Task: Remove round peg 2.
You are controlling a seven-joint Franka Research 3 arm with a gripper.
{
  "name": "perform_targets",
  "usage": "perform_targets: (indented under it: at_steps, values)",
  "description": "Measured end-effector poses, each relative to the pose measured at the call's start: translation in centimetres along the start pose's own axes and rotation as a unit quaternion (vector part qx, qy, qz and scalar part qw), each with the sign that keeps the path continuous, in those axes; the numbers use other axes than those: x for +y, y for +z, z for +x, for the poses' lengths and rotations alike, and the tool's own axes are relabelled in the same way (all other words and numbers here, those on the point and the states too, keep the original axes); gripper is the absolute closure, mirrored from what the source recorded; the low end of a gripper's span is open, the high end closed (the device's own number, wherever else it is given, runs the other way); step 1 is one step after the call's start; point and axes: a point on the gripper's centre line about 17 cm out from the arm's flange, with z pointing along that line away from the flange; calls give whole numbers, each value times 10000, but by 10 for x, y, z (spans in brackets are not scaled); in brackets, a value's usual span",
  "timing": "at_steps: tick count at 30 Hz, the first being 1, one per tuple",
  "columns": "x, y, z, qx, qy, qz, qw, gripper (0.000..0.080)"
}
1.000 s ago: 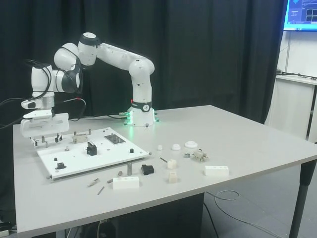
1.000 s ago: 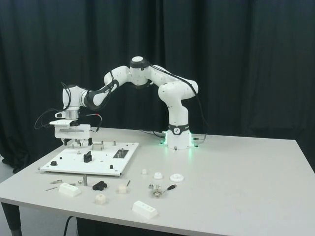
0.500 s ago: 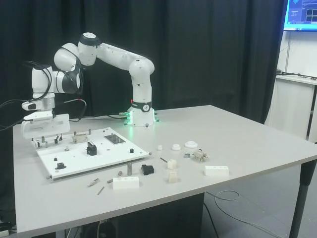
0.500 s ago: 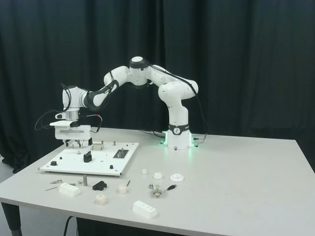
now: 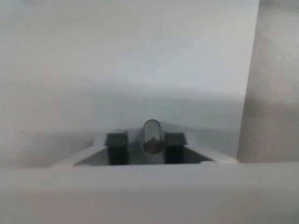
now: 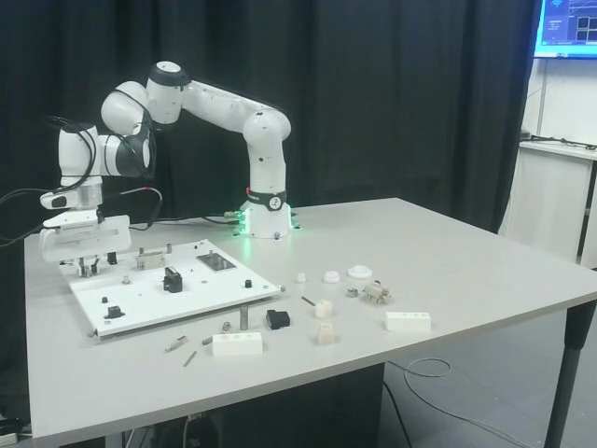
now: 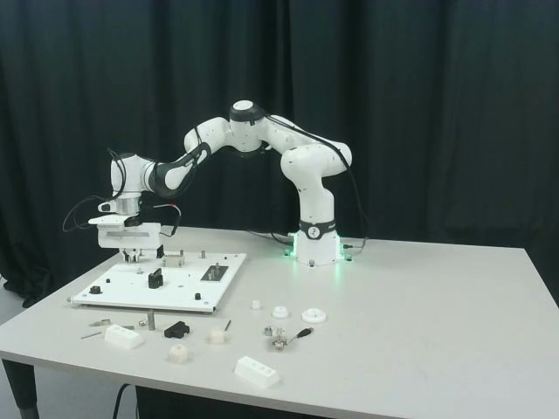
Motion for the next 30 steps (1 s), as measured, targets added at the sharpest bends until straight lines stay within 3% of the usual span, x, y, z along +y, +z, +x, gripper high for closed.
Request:
perform_targets:
  at_steps: [1,2,3,4,21,30]
  values:
    - [0,0,0,0,-2,-2,10000,392]
    - [1,-1,1,2,-1,-18,10000,554]
    - [3,-1,1,3,4,-27,10000,554]
    - [3,-1,1,1,4,-29,10000,731]
    - [4,-4,1,-53,-13,-45,10000,728]
    - [4,-24,-2,-240,-64,-44,9997,728]
